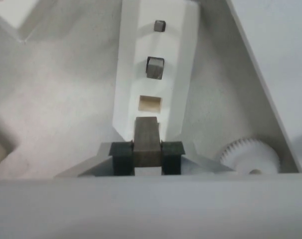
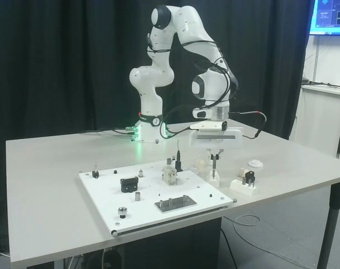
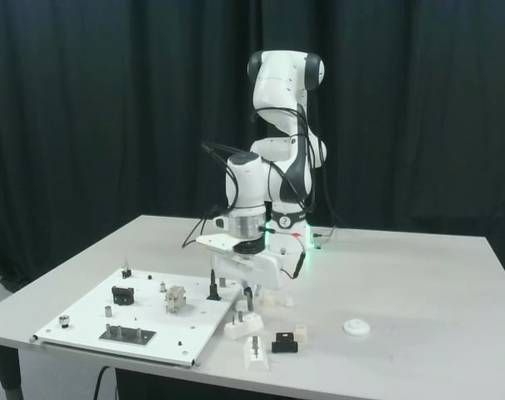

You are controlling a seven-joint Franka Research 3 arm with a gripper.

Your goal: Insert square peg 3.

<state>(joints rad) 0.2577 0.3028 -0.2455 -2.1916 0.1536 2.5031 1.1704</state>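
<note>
Hanging just above a white block (image 1: 156,74), the gripper (image 1: 146,158) is pinching a square peg (image 1: 145,139) between its black fingers (image 1: 120,157), and the wrist view is the only one really showing that. In there the peg is sitting upright in the pinch, right beside an empty square hole (image 1: 150,102) in the block, not in it as far as I can tell. Two more pegs (image 1: 155,67) are already standing in the same row of holes, and a white gear (image 1: 249,155) is lying on the table near the block. The first room view is giving the bigger picture instead: the arm (image 2: 181,33) is reaching down over the block (image 2: 212,175), which is sitting on the grey table (image 2: 46,151) just beside the white board (image 2: 153,193), and the peg (image 2: 215,162) is only showing as a thin dark stick under the gripper (image 2: 215,157). The second room view is showing stuff the others are hiding, like another white block (image 3: 254,351) and a black part (image 3: 284,342) lying nearer the table edge, with a gear (image 3: 356,327) well apart from them. Whether the peg is touching the block, I can't tell from either room view.
</note>
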